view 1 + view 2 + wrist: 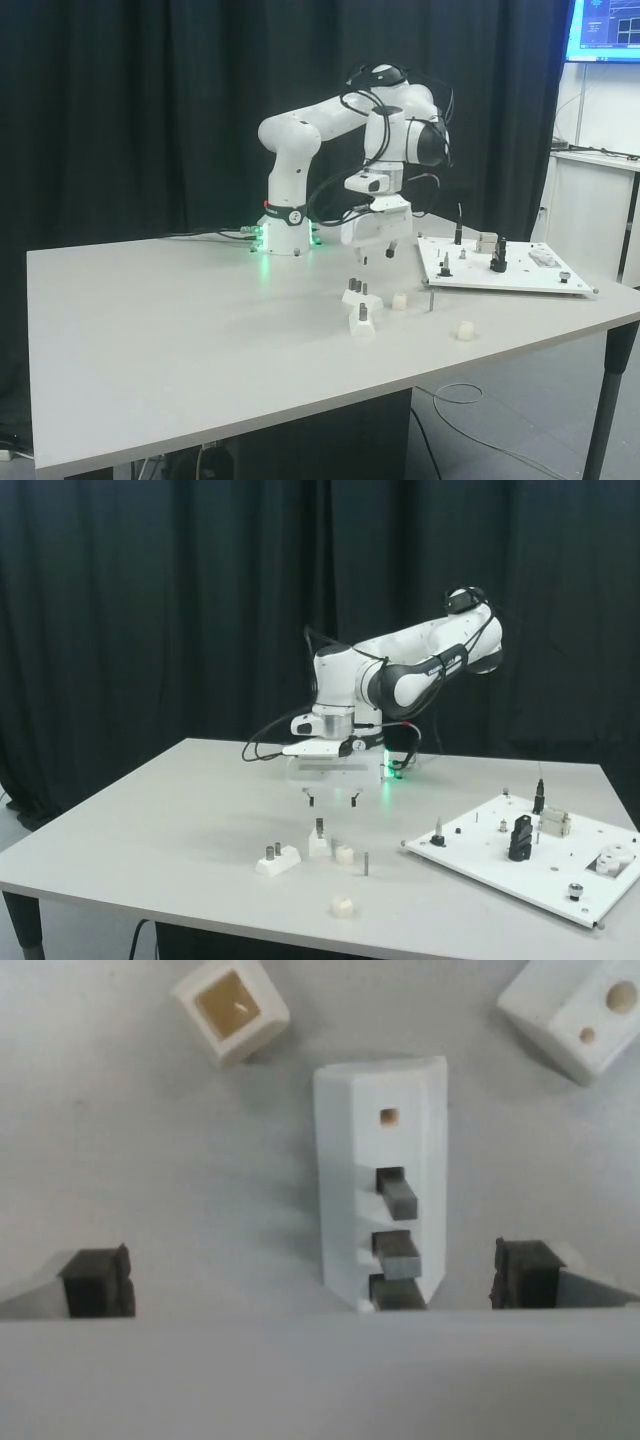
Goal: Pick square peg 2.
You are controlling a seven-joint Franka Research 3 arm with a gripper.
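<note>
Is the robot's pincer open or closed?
Open. The pincer has its two black fingertips far apart, hovering above the white peg holder, gripping nothing.

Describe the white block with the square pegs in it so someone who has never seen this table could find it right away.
On the grey table, look straight below the arm's open claw. The peg holder there is a long white block with three grey square pegs standing in a row and one empty square hole. The small cube nearby has only one hollow and no pegs.

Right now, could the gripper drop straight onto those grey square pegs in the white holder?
Probably yes: the gripper hangs open above the white holder, with nothing between it and the pegs.
</note>
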